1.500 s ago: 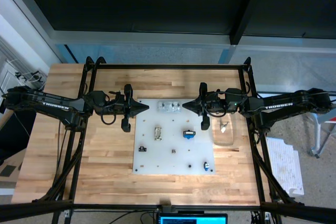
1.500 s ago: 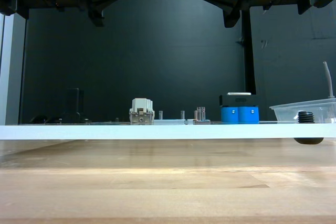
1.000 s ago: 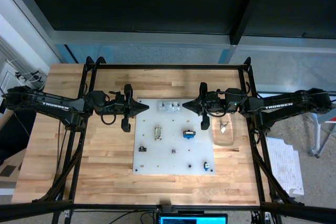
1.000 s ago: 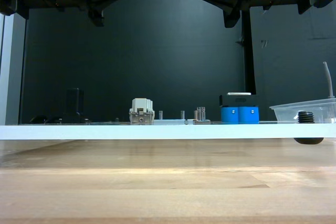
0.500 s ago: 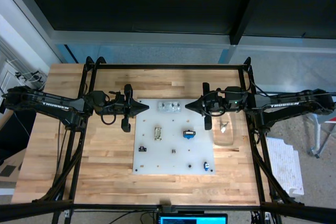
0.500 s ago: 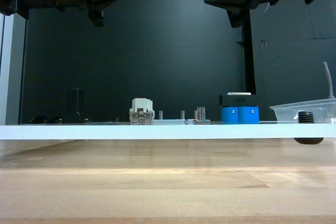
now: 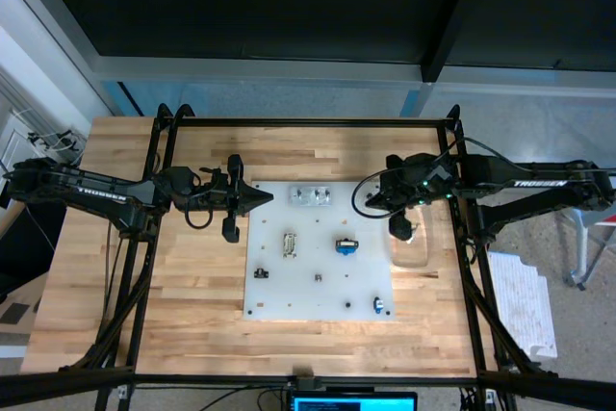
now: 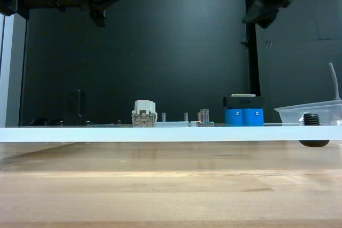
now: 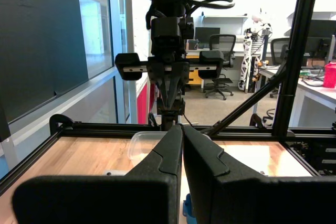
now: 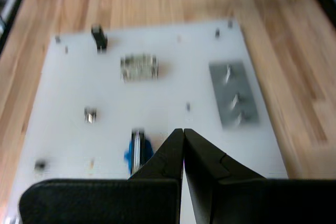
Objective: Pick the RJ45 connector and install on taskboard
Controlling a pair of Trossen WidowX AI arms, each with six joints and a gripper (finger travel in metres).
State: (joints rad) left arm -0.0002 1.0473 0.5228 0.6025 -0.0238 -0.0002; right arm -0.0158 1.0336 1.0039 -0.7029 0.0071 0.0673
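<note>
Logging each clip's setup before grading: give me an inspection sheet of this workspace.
Surface: wooden table, with the taskboard lying flat on it.
Job's things: RJ45 connector lies in the clear tray, right of the taskboard; not yet picked.
Clutter: nothing seen beyond the tray.
Pincers: left pincer shut, empty, raised over the board's left edge; right pincer shut, empty, raised near the tray, tilted toward the board.
Cables: black cable loop at the right wrist.
Surroundings: black frame around the table; laptop screen at the near edge.
</note>
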